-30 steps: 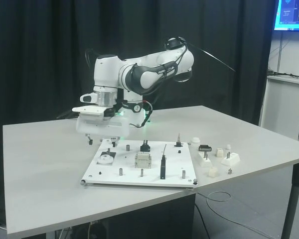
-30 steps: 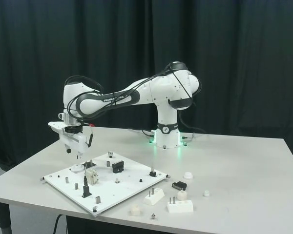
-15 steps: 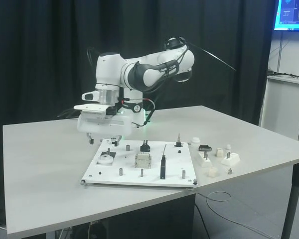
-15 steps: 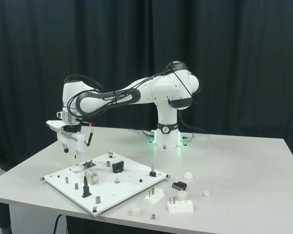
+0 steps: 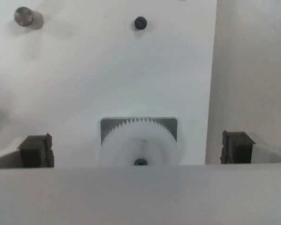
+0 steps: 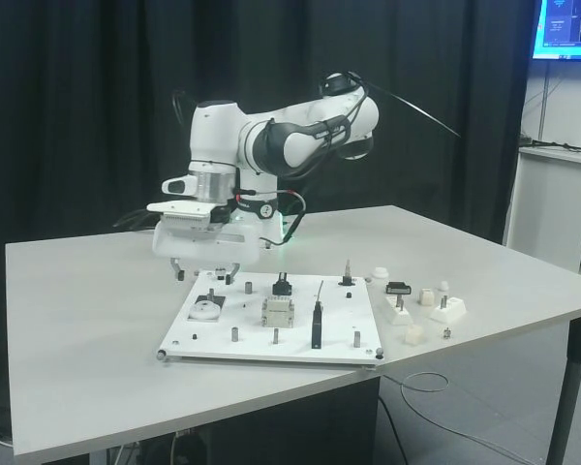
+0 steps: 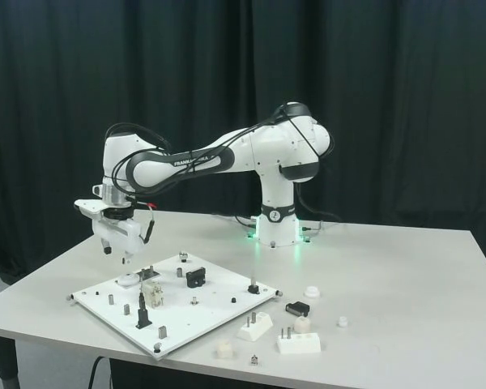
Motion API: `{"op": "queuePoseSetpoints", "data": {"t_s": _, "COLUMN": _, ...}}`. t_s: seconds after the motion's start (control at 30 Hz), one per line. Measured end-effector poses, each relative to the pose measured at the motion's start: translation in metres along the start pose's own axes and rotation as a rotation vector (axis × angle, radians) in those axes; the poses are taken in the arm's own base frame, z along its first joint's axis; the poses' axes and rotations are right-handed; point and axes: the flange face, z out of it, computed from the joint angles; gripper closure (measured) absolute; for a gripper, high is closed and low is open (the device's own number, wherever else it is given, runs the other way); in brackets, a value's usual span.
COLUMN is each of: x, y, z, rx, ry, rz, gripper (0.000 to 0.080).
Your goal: Pick small gear.
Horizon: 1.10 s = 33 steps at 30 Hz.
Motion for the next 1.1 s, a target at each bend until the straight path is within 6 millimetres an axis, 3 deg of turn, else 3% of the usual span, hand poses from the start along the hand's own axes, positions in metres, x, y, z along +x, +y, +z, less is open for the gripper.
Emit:
{"op": "queuePoseSetpoints", "data": {"t_s": 0.33, "x": -0.004, "y": -0.007, "z": 0.0, "rx": 0.004, "ry": -0.017, "rz": -0.029, "gripper": 0.0003}}
{"op": "queuePoseSetpoints", "data": {"t_s": 0.57, "x": -0.017, "y": -0.016, "z": 0.002, "rx": 0.012, "ry": -0.07, "rz": -0.142, "gripper": 0.0003}}
{"op": "queuePoseSetpoints", "data": {"t_s": 0.83, "x": -0.042, "y": -0.028, "z": -0.006, "rx": 0.024, "ry": -0.158, "rz": -0.191, "gripper": 0.0003}}
{"op": "queuePoseSetpoints", "data": {"t_s": 1.1, "x": -0.084, "y": -0.045, "z": -0.021, "rx": 0.036, "ry": -0.234, "rz": -0.24, "gripper": 0.0003}}
